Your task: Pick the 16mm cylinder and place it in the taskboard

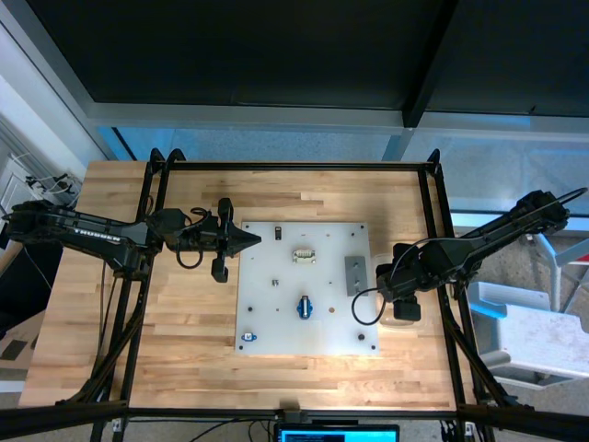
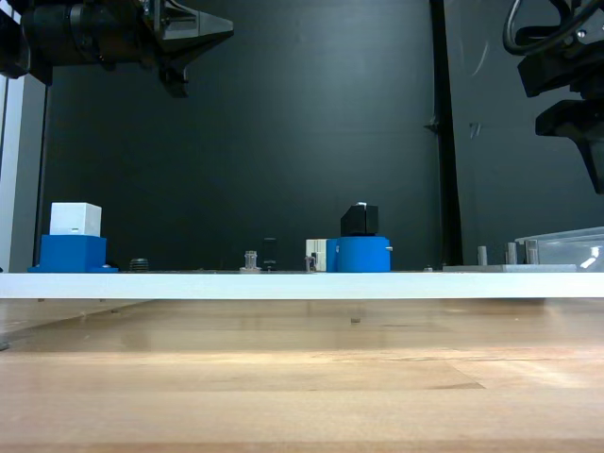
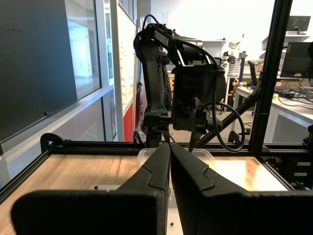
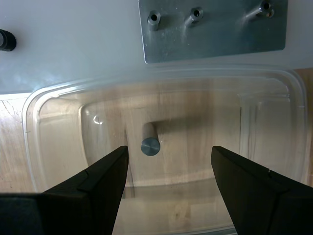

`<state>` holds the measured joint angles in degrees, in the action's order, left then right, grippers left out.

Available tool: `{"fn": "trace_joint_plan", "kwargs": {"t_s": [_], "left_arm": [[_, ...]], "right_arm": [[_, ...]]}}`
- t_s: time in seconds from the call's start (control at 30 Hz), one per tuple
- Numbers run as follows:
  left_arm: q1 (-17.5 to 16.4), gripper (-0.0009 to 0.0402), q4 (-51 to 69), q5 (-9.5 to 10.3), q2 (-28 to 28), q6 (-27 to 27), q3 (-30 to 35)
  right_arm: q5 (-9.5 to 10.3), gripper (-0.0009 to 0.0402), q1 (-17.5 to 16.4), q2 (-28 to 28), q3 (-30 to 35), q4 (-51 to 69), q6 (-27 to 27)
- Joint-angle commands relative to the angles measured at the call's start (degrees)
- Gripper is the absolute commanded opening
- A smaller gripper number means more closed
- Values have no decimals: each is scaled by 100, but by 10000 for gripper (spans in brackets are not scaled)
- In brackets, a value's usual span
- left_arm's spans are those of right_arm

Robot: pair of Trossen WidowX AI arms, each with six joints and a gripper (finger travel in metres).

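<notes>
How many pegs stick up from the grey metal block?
3 on the grey metal block: first peg, middle peg, last peg. None looks hidden. Right gripper, fingers open, hovers over the 16mm cylinder in the clear tray; left gripper, fingers shut, hangs above the taskboard.

Bright even light — taskboard washed white; low view backdrop dark; tray glints.

The 16mm cylinder, a short grey metal peg, appears to stand on end in a clear tray near the table's right edge, beneath the right gripper, whose fingers are spread. The taskboard, a flat white square plate, lies mid-table. The left gripper is closed above its left edge.
</notes>
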<state>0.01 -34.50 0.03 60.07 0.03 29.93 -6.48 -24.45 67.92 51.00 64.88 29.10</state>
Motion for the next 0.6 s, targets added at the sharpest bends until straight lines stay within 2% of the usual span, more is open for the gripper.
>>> {"fn": "trace_joint_plan", "kwargs": {"t_s": [0.03, 0.37, 0.6], "left_arm": [[0, 0, -2, -2, 2, 2, 2], [-2, 0, -2, -2, 2, 2, 2], [0, 0, -2, -2, 2, 0, 2]], "right_arm": [[-7, 236, -59, 13, -37, -17, 157], [-13, 236, -267, 13, -393, -437, 352], [-11, 236, -286, 13, -568, -581, 350]]}}
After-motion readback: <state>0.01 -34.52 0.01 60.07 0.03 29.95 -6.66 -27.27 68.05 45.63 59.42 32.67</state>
